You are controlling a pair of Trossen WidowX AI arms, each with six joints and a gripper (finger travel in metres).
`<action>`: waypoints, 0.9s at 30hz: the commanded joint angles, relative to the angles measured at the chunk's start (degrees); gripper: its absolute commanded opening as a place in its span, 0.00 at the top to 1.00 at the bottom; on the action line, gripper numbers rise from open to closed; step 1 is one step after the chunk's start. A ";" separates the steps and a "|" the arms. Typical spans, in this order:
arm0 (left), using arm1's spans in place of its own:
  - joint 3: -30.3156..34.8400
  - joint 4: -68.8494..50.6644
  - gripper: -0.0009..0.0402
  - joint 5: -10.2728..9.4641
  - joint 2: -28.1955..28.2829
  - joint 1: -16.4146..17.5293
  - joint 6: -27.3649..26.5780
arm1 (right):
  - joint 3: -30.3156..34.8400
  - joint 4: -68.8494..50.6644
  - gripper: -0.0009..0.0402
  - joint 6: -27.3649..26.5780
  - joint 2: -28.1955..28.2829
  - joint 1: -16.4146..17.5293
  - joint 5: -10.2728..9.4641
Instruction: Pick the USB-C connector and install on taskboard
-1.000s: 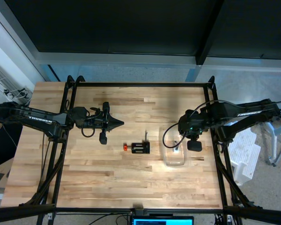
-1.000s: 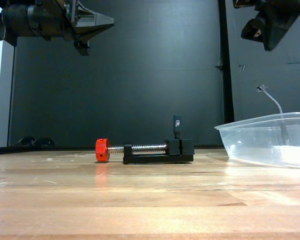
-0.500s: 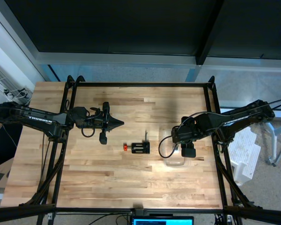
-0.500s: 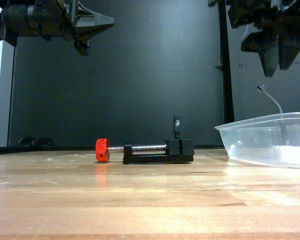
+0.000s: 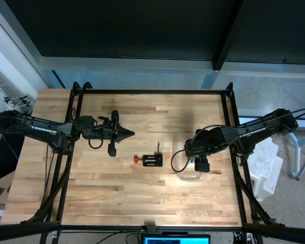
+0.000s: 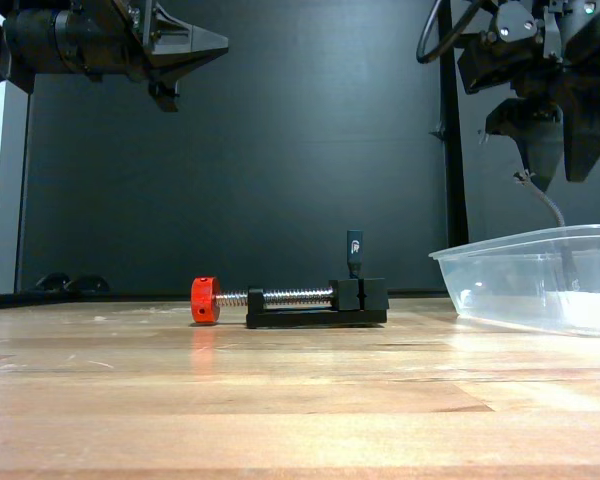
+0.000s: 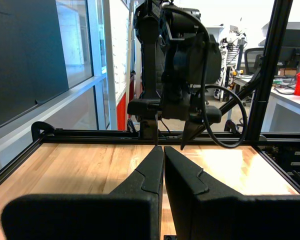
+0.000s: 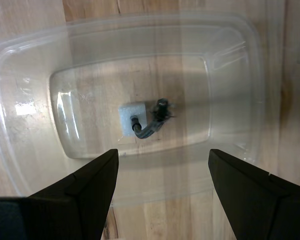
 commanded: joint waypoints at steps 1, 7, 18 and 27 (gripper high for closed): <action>0.00 0.00 0.98 0.00 0.00 0.02 0.00 | -1.51 2.14 0.37 -0.37 0.00 0.04 0.02; 0.00 0.02 0.98 0.00 0.00 0.00 0.00 | -3.37 4.98 0.37 -1.09 0.96 0.35 -0.09; 0.00 0.02 0.98 0.00 0.02 0.02 0.00 | -5.38 9.38 0.37 -2.14 3.98 1.31 -1.53; 0.00 0.02 0.98 0.00 0.02 0.00 0.00 | -6.80 11.04 0.37 -2.58 5.46 1.38 -1.55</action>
